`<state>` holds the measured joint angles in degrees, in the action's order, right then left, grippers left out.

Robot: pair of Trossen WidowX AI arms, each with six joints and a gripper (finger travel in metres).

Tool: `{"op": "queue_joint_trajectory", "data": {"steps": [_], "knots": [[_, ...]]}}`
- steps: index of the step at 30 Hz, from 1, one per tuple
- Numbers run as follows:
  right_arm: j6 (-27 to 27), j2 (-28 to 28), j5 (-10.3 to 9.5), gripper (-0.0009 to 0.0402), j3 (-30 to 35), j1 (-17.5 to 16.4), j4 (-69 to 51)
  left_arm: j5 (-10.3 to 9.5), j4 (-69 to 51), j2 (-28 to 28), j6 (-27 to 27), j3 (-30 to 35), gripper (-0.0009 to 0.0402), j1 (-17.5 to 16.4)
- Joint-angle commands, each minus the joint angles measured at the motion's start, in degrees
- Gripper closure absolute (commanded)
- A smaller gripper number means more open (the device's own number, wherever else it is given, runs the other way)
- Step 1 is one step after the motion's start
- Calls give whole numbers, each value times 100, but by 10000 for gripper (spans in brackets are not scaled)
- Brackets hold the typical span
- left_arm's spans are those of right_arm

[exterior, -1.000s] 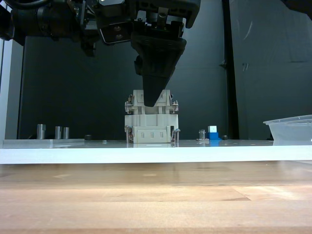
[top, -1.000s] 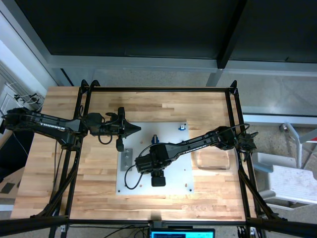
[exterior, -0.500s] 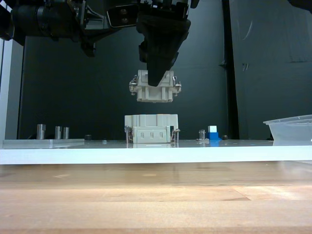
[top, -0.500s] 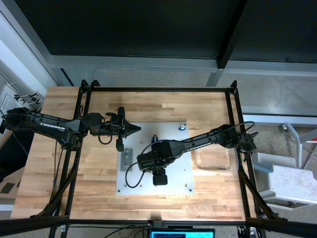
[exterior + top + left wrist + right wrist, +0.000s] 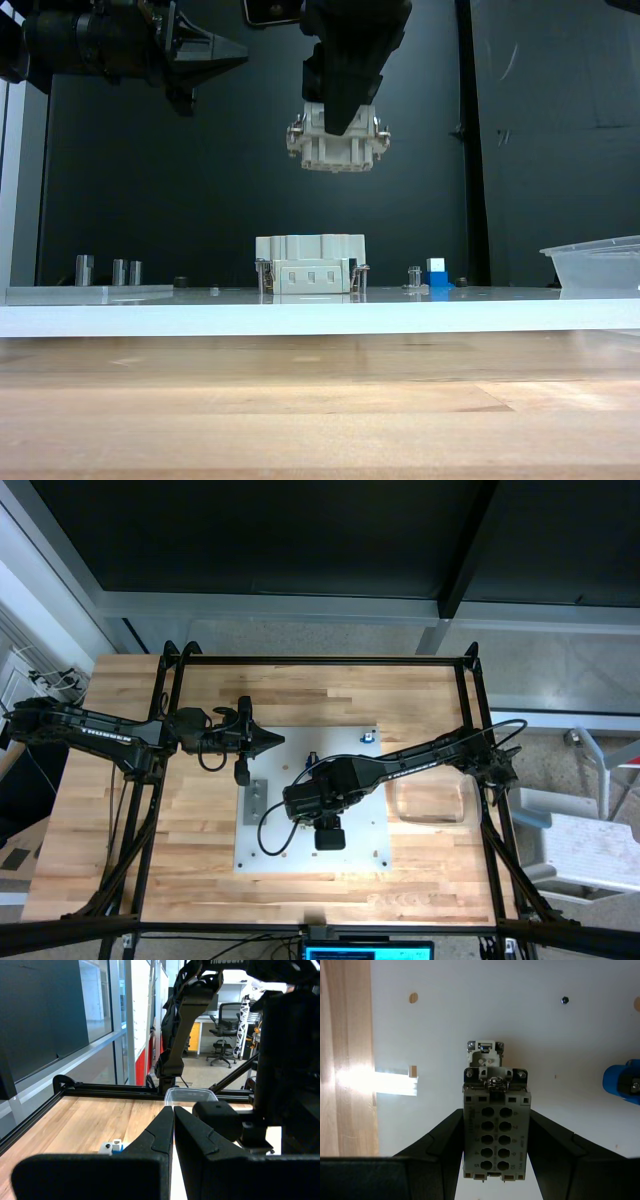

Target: Remove the HAN10-E connector and place it in the container

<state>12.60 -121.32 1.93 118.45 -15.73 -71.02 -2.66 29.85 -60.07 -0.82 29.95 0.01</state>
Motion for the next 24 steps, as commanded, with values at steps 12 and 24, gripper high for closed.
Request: {"op": "queue_joint_trajectory", "data": {"steps": [12, 24], "knots": [[719, 1574, 0, 320, -2581, 39, 1113, 2, 2, -2, 2, 0, 393, -2], [1593, 2804, 9, 320, -4216, 37, 1211, 2, 2, -2, 2, 0, 393, -2]]}}
